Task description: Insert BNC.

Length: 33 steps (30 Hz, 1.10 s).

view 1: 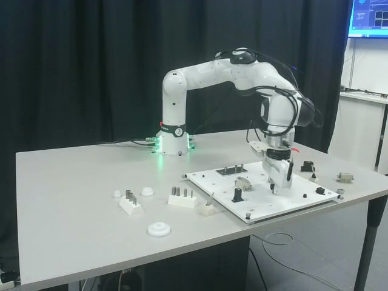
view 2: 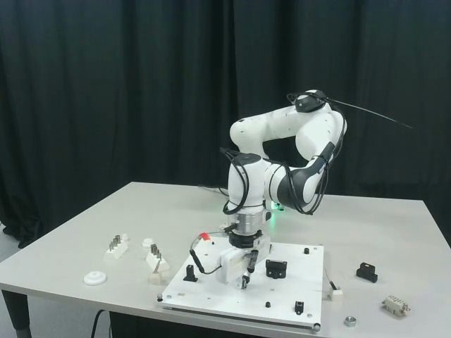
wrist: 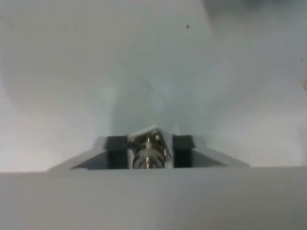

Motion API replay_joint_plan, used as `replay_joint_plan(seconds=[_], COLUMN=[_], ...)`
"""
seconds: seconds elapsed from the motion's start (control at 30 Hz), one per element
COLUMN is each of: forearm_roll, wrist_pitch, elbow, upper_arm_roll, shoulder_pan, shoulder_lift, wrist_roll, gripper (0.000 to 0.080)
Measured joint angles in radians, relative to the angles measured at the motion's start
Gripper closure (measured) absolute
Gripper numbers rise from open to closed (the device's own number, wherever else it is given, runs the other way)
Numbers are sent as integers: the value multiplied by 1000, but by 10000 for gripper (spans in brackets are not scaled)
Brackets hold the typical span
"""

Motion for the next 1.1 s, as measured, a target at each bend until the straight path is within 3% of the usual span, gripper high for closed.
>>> replay_joint_plan(seconds=[0.2,0.23,0.37,0.4,1.1], forearm_roll=[0,0,-4,-5,-9], wrist_pitch=[0,0,0,0,-39], elbow=[-2,-2,-2,-2,0], upper_arm_roll=[-2,-3,-11,-14,-64], shoulder_pan=[-3,-3,-4,-4,-4], shoulder_lift=[1,1,1,1,-2], wrist_roll=[-3,-5,-14,-17,-49], gripper=[681,217,217,49,5])
